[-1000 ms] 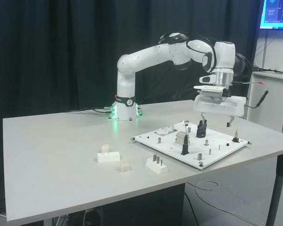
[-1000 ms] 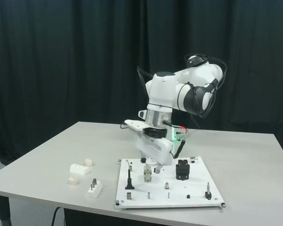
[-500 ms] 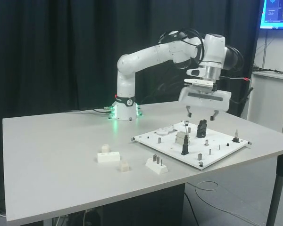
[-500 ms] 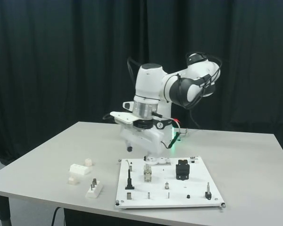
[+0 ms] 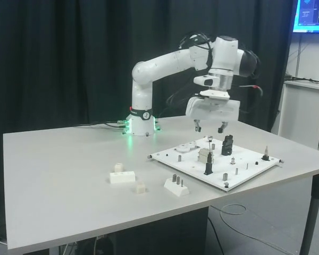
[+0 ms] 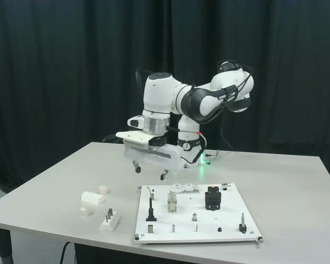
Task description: Pick square peg 3.
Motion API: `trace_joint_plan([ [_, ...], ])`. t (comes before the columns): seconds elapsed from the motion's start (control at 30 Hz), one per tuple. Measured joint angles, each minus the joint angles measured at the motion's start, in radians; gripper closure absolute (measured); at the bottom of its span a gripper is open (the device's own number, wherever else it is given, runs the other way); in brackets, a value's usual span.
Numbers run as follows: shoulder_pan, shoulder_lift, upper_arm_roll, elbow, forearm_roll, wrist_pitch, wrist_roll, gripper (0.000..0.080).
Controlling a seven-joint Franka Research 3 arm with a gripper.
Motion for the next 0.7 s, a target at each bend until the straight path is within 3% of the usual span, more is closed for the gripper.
trace_joint_plan([
  [0.4, 0.0, -0.004, 0.007, -0.095, 0.006, -0.009, -0.297, 0.0003],
  [0.7, -0.001, -0.025, 0.007, -0.176, 0.052, 0.009, -0.416, 0.0003],
])
